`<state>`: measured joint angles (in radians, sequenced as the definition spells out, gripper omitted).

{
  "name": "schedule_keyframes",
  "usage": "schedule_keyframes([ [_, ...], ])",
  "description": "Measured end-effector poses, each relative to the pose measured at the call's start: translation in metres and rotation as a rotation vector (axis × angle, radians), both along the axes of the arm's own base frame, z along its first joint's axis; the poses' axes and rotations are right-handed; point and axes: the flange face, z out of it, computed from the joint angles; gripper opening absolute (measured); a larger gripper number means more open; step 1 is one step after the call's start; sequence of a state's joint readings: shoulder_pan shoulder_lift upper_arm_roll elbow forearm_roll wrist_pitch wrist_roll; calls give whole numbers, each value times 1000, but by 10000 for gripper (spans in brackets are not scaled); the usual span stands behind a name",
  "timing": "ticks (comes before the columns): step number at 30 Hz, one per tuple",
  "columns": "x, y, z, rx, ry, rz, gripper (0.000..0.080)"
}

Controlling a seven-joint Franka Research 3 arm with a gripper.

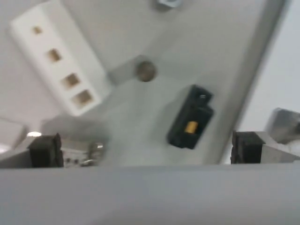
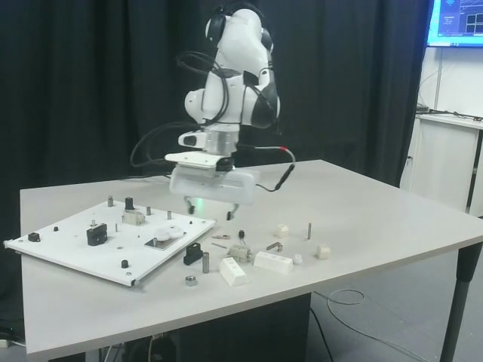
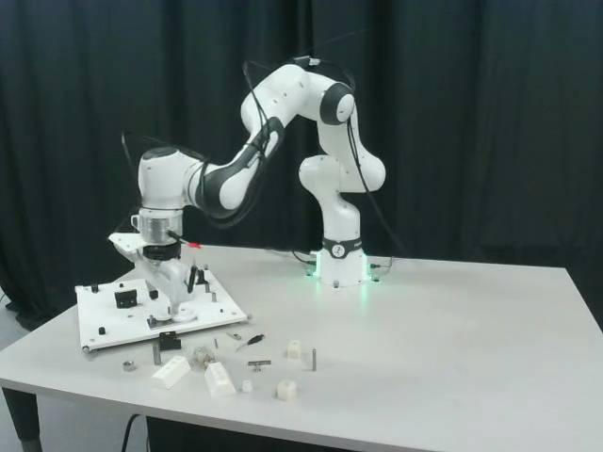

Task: Remove medium gear.

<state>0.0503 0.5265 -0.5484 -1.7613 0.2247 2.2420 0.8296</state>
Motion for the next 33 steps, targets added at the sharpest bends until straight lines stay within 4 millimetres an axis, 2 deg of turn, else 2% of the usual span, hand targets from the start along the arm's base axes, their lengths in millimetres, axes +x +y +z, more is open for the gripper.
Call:
schedule_keyframes([
  [13, -33, -44, -13, 21, 29, -14, 800],
  [33, -90, -94, -29, 87, 6, -13, 800],
])
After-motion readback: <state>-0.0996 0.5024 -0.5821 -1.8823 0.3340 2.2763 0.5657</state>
